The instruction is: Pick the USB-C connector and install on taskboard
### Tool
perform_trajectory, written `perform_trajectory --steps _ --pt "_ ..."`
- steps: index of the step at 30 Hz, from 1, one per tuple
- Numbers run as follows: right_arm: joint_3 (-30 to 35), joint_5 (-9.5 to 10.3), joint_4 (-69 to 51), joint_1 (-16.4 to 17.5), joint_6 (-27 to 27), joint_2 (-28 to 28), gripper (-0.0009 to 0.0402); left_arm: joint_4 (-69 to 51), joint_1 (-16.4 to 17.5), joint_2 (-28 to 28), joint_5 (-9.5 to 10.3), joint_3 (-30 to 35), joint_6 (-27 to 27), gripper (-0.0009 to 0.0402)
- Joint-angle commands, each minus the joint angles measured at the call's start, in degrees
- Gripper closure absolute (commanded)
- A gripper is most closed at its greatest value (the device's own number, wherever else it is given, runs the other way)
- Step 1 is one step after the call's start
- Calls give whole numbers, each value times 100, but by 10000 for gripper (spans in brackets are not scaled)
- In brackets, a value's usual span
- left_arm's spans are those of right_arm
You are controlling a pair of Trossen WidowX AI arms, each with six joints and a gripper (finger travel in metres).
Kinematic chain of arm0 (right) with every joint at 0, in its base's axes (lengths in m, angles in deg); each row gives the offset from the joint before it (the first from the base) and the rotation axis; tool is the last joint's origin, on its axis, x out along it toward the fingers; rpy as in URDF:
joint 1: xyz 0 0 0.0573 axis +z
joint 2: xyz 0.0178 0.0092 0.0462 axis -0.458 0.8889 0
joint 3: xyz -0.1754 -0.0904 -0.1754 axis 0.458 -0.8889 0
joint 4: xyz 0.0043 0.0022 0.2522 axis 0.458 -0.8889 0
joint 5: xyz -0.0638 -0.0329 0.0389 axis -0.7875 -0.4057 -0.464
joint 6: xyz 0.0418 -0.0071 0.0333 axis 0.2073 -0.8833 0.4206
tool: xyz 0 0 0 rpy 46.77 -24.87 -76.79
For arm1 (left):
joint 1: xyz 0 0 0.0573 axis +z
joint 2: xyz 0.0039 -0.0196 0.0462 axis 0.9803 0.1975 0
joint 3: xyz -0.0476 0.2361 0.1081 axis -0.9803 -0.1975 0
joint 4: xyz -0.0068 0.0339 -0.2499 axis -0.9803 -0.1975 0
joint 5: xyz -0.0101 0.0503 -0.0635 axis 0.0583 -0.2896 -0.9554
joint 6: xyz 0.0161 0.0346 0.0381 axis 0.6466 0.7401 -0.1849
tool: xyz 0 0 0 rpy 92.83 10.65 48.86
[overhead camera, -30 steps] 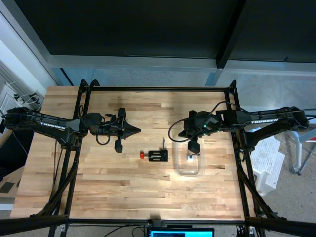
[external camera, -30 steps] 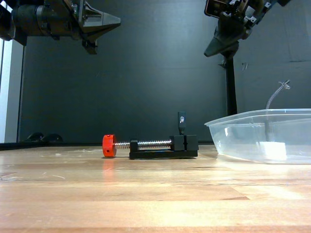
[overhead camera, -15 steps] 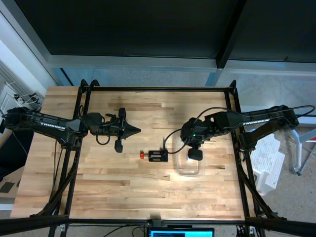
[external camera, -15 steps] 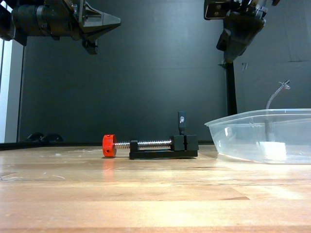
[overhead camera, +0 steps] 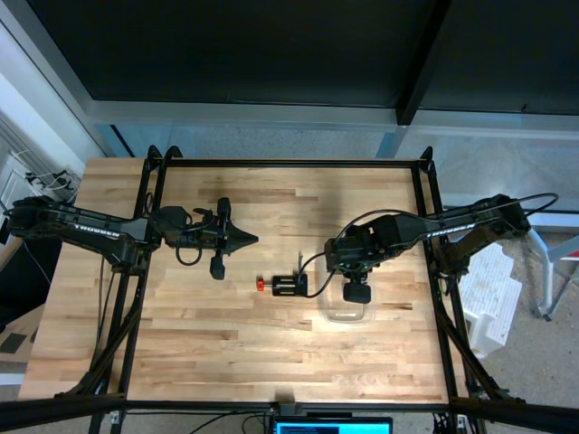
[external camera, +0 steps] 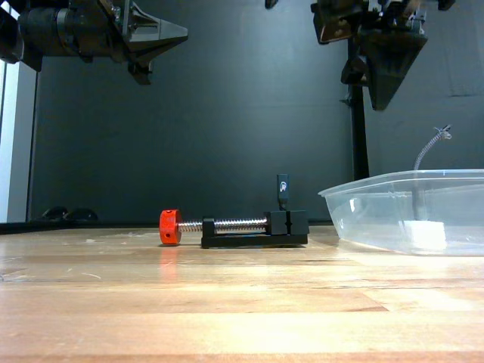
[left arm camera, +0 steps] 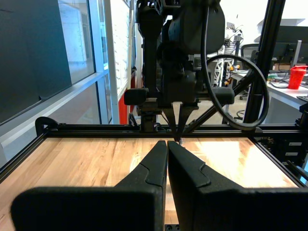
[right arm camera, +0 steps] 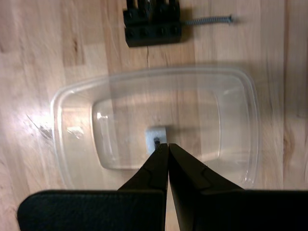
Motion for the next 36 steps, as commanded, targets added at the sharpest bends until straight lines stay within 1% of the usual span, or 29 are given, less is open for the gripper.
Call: perform_trajectory --steps 1,3,6,15,20,24,30,36 --pt "-9 0 -146 13 24 109 393 2 0 0 -2 2 0 393" --pt "-11 0 -203 22 24 168 387 2 0 0 0 2 0 393" --pt "-11 0 -299 33 68 240 368 2 2 0 -2 2 0 393" --pt "-15 0 -424 98 151 485 274 2 0 0 -2 2 0 393" --pt "-20 -2 -404 151 151 680 239 2 0 0 -2 2 0 393" --pt "-22 -35 -398 184 153 848 228 2 2 0 -2 2 0 393" --pt "-44 -35 -334 205 146 1023 228 2 0 0 -2 2 0 393" --pt "-289 -33 -131 234 175 1025 228 2 2 0 -2 2 0 393"
